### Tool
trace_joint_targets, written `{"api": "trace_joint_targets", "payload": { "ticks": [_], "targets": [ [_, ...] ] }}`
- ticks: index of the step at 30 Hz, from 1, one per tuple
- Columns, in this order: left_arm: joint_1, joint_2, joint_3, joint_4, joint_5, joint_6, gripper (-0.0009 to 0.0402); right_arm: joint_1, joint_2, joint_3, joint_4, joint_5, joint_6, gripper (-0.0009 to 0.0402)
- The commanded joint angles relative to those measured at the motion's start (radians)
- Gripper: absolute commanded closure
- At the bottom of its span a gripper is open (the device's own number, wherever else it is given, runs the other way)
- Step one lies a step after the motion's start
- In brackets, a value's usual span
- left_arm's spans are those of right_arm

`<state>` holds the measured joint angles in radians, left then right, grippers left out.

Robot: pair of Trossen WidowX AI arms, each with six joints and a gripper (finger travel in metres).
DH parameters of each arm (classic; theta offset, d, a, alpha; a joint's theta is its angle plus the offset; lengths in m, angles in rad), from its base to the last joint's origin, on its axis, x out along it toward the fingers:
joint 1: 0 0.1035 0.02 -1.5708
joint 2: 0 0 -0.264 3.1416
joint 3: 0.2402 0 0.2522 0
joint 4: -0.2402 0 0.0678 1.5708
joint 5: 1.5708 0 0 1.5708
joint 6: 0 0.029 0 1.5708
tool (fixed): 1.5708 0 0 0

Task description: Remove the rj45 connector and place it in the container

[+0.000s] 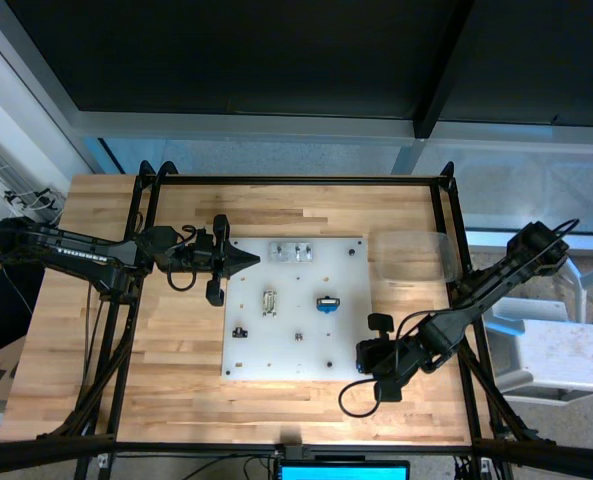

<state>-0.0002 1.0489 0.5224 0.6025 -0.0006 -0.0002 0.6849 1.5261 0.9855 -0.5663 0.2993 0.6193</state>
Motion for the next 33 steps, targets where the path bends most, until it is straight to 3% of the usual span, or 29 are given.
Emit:
{"api": "trace_joint_targets", "payload": {
  "ticks": [1, 12, 23, 28, 33],
  "targets": [
    [0.0, 0.0, 0.0, 0.0, 0.0, 0.0, 0.0393, 0.001, -0.01, -0.001, -0.006, -0.013, 0.001, 0.0393],
    [0.0, 0.0, 0.0, 0.0, 0.0, 0.0, 0.0393, -0.009, -0.107, -0.001, -0.025, -0.014, -0.028, 0.0393],
    [0.0, 0.0, 0.0, 0.0, 0.0, 0.0, 0.0393, -0.071, -0.203, 0.078, -0.195, -0.015, -0.089, 0.0393],
    [0.0, 0.0, 0.0, 0.0, 0.0, 0.0, 0.0393, -0.101, -0.214, 0.078, -0.207, -0.039, -0.116, 0.0393],
    [0.0, 0.0, 0.0, 0.0, 0.0, 0.0, 0.0393, -0.163, -0.232, 0.071, -0.253, -0.04, -0.138, 0.0393]
  ]
}}
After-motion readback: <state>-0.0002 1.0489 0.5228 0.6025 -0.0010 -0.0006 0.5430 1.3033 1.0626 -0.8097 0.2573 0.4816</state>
